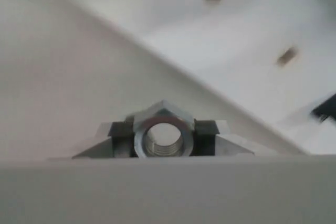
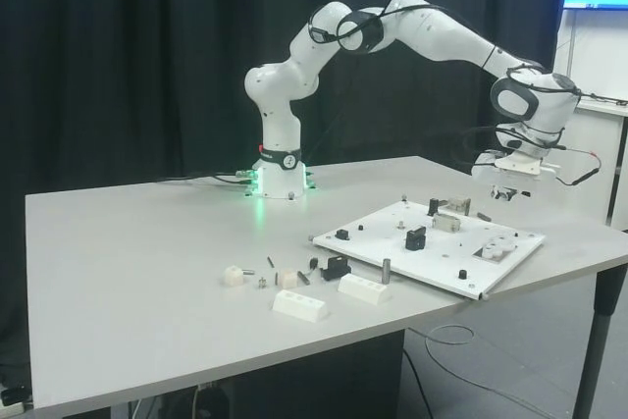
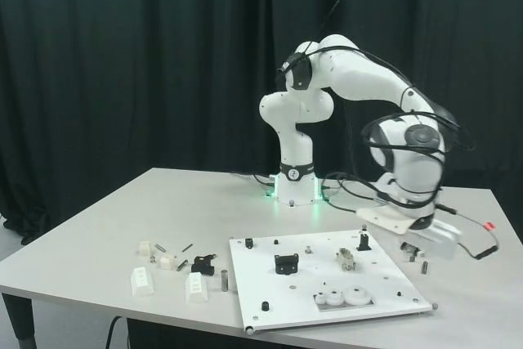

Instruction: Place bolt 4.

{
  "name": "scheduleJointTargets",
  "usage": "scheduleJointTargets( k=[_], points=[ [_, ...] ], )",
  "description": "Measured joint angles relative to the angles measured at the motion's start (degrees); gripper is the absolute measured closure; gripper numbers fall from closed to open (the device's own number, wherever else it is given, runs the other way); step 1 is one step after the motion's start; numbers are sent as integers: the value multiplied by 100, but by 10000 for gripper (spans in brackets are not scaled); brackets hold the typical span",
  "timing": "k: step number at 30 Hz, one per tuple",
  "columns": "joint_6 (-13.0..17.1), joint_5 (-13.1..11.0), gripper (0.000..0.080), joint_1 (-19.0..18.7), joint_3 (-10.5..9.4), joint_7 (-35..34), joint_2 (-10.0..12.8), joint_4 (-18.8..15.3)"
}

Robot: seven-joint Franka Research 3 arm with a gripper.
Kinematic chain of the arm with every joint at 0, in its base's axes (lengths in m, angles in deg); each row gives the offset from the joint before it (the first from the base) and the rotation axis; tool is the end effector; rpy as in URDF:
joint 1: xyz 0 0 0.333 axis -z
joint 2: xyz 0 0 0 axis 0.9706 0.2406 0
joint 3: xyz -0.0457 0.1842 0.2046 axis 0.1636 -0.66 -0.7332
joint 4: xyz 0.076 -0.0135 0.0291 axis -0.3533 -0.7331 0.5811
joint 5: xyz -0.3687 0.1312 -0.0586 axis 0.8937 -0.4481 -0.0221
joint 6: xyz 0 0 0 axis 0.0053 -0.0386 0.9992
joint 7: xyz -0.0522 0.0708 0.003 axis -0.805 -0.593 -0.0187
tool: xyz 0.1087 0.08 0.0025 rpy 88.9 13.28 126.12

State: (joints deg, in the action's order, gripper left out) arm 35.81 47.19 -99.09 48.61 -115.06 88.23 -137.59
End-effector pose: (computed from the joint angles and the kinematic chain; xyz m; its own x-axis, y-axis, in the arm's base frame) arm 0.5621 0.3595 0.1970 0.3086 -0.9406 -0.1419 -0.8573 -0.3396 0.3869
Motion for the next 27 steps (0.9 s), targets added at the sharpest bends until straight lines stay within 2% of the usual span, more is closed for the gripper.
scheduleJointTargets(
  k=[4, 8, 17, 27],
  points=[
    [106, 64, 573, -47, -251, -185, -1, -163],
    [258, 69, 573, -180, -359, -359, -3, -335],
    [592, 69, 573, -632, -368, -702, -10, -639],
    [817, 69, 573, -1008, -281, -1051, -30, -777]
  ],
)
